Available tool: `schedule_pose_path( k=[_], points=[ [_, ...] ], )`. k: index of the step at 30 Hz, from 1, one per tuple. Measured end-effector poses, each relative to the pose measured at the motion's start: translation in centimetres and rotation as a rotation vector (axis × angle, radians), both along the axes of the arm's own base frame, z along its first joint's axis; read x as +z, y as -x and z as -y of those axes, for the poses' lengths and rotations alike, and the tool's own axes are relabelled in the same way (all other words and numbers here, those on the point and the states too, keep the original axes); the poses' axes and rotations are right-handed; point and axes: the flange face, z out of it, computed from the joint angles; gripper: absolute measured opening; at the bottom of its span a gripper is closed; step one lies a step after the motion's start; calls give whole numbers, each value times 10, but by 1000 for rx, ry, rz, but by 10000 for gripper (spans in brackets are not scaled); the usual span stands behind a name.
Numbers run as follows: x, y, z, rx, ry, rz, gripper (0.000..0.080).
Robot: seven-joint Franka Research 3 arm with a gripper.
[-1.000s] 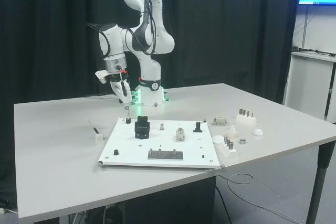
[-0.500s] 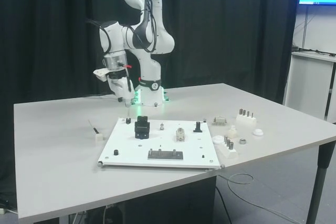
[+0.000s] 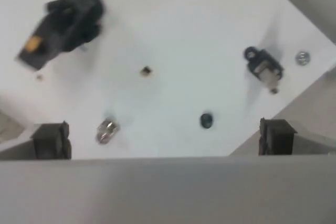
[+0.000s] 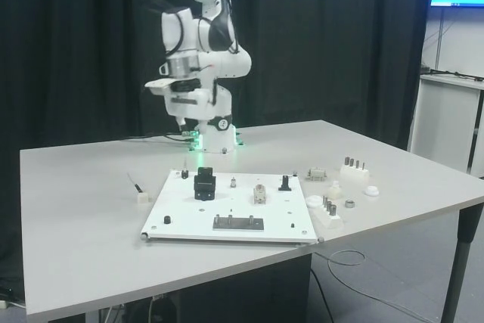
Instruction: Pick bolt 4.
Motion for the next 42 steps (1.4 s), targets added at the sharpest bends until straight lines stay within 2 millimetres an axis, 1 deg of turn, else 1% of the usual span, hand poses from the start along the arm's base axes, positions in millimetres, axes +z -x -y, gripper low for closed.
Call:
schedule_pose_path(
  k=[5, 9, 21, 31, 42],
  points=[
    [18, -16, -22, 68, 50, 9, 800],
    [28, -28, -40, 120, 85, 7, 800],
    [41, -64, -98, 273, 149, 21, 800],
    [40, -101, -144, 382, 195, 64, 800],
    [28, -147, -187, 461, 208, 93, 800]
  ],
)
